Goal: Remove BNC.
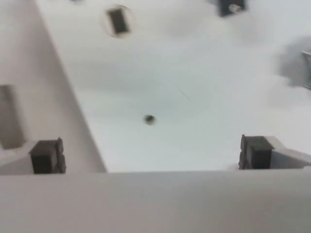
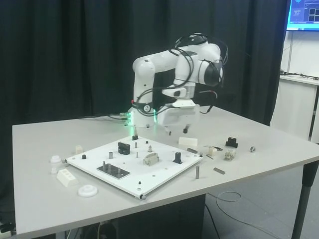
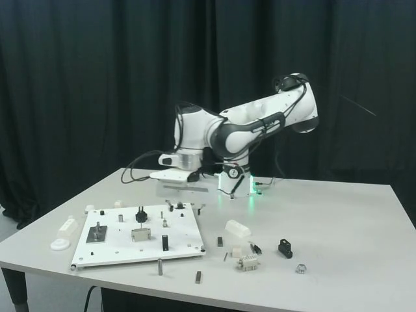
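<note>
The BNC cannot be picked out with certainty. The likeliest candidate is a short upright metal stud [image 2: 148, 147] [image 3: 164, 221] standing on the white board [image 2: 164, 177] [image 3: 188, 246]. It sits lower than the pincer [image 2: 177, 131] [image 3: 184, 207] [image 1: 151, 154] and well apart from it, further in over the board, and nothing touches it.

The pincer hangs in the air above the board's edge on the side of the arm's base. Its two black-tipped fingers [image 1: 47, 156] are spread wide and hold nothing. In the wrist view only bare white board shows between them, with one small dark round spot [image 1: 149, 119] lying below the gap. Whether that spot is a hole or a screw head cannot be told.

Beyond the stud, further from the pincer, stand a black block [image 2: 123, 148], a pale multi-pin connector [image 2: 150, 158] [image 3: 138, 234] and a second black block [image 2: 177, 158] [image 3: 165, 242]. A grey plate [image 2: 113, 171] [image 3: 96, 235] lies at the board's far end.

Off the board, on the grey table [image 2: 35, 149] [image 3: 351, 214], loose parts are scattered, among them a white block [image 2: 188, 141] [image 3: 237, 229] and a small black clamp [image 2: 231, 142] [image 3: 285, 247].
</note>
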`<state>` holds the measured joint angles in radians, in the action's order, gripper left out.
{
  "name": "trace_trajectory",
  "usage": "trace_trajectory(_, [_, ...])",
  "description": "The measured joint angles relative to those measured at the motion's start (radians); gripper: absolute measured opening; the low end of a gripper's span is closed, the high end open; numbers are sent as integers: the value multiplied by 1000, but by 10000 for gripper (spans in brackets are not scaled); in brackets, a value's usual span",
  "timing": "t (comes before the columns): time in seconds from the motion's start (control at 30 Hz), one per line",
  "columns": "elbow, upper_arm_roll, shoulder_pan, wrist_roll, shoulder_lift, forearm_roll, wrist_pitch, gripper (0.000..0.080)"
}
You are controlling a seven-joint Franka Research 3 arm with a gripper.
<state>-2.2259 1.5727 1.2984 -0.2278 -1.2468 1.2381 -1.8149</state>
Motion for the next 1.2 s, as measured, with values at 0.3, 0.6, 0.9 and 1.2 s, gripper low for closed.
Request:
trace_trajectory(0.3, [-3, 31, -65, 62, 0, 17, 57, 800])
trace_trajectory(0.6, [-3, 44, -97, 271, -1, 39, 95, 800])
trace_trajectory(0.9, [-3, 42, -101, 546, -11, 47, 97, 800])
trace_trajectory(1.2, [-12, 19, -111, 699, -29, 47, 49, 800])
